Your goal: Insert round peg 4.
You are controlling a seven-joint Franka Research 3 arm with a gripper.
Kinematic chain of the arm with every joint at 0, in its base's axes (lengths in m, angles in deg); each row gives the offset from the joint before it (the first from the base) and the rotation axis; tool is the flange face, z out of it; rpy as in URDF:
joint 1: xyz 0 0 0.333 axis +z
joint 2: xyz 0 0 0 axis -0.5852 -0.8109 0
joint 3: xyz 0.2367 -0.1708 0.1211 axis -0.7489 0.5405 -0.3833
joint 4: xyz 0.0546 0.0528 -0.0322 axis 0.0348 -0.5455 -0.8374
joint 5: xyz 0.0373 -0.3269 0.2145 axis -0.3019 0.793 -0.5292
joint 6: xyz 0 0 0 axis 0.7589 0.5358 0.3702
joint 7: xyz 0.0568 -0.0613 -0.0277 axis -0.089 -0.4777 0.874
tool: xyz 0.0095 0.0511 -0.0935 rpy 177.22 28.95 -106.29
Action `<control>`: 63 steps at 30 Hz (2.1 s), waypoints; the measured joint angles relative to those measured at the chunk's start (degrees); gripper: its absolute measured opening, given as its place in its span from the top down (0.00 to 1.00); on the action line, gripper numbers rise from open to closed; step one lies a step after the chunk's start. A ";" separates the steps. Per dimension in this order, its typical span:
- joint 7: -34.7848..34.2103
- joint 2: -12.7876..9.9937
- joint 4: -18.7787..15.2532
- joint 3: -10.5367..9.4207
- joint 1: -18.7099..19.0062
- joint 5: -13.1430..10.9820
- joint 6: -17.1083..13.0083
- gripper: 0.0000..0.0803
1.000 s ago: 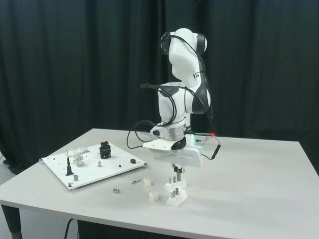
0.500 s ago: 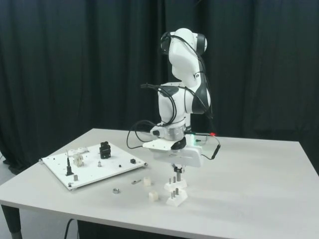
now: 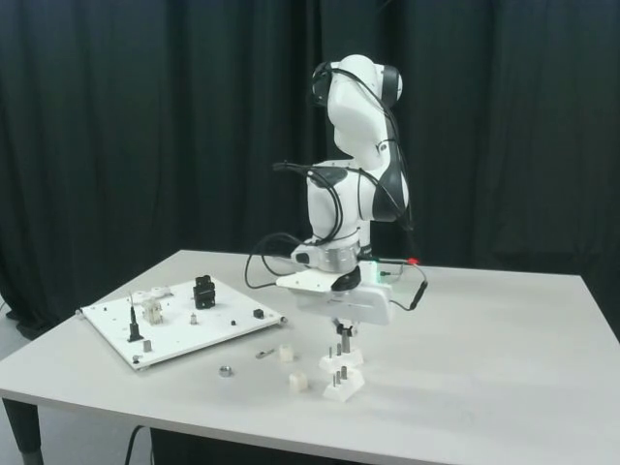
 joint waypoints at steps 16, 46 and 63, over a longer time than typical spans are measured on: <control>0.00 2.44 0.54 4.03 -0.04 8.38 -0.25 0.81; 13.34 9.07 2.42 10.93 -12.88 18.63 1.27 0.81; 30.98 8.90 2.50 14.03 -19.26 18.65 1.18 0.81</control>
